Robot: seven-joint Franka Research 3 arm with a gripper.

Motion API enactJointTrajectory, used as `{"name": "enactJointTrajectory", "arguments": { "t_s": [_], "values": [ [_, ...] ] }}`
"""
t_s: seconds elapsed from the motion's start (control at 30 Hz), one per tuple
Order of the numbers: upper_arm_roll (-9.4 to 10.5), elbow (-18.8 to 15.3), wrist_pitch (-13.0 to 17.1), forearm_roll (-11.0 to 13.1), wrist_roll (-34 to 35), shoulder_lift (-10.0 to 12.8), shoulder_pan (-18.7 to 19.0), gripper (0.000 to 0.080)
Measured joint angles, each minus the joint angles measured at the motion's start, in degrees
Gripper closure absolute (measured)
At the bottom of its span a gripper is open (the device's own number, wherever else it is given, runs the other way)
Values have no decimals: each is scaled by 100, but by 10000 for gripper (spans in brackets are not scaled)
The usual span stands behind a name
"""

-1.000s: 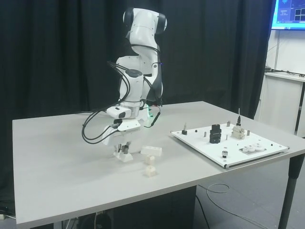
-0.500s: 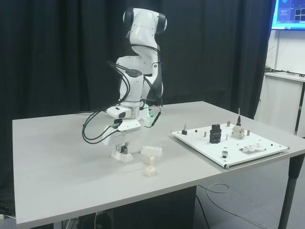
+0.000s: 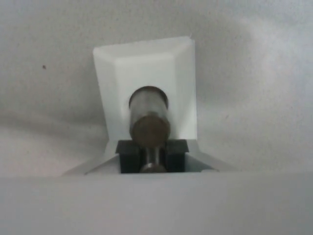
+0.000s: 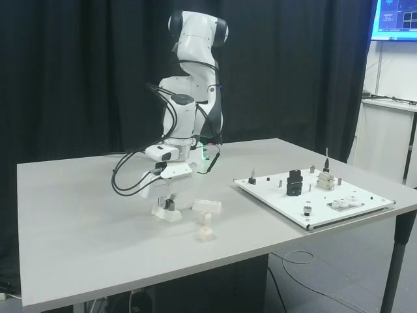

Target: Pick round peg 3.

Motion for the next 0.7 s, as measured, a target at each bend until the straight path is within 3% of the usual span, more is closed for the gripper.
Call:
{"name": "enactJointTrajectory", "arguments": {
  "t_s": [0.2,0.7],
  "values": [
    [-31,95,-172,26,5,-29,0,699],
    [-101,404,-1064,30,5,-375,0,699]
  ]
}}
